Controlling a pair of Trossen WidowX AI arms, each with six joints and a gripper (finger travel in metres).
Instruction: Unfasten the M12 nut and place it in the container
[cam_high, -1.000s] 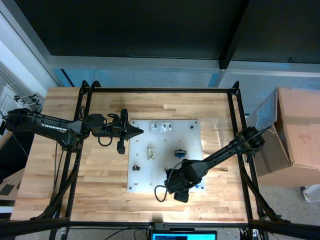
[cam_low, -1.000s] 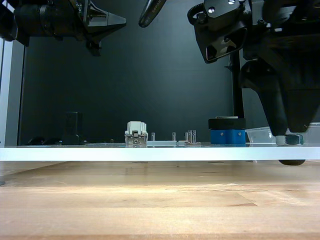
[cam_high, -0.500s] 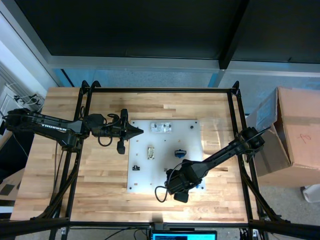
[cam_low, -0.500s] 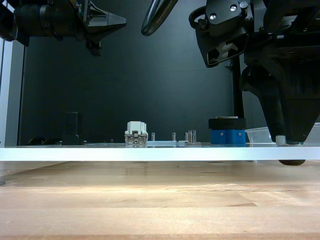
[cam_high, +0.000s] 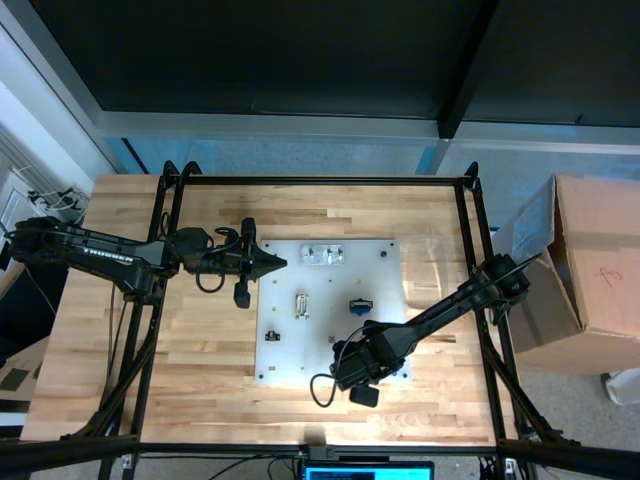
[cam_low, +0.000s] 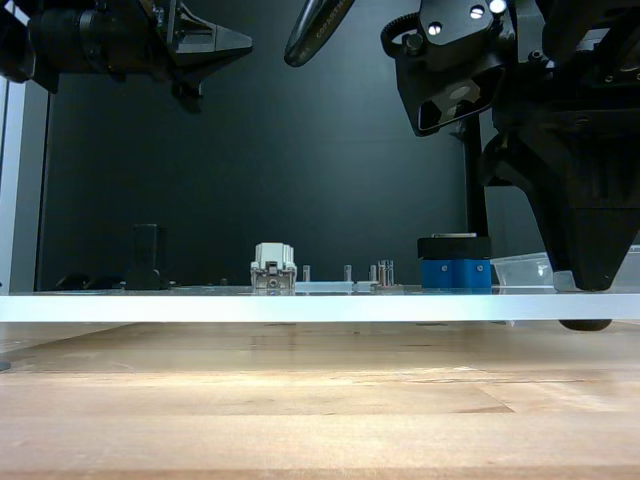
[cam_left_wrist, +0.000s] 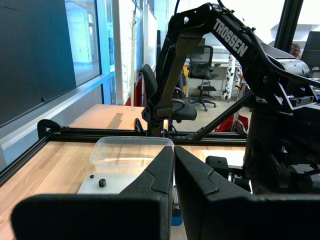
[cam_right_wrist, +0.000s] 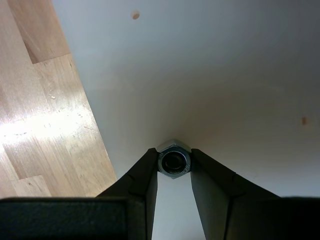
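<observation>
A cardboard box (cam_high: 590, 265) stands beside the wooden table (cam_high: 200, 350); blue block (cam_low: 455, 273) and white connector (cam_low: 273, 272) stand apart.

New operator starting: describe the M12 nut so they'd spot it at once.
At the white board's near right edge the right gripper points down, shut on the M12 nut at board level; the left gripper hangs shut over the board's far left edge. The nut is a small silver hexagon, dark-centred, between black fingers; its stud is hidden.

You've got a pale wooden plank table (cam_high: 200, 340) under a big dark wall panel (cam_high: 300, 50), a brown cardboard box (cam_high: 590, 270) off to the right, plus tall glass windows (cam_left_wrist: 82, 40) and a black office chair (cam_left_wrist: 204, 62) further back.
</observation>
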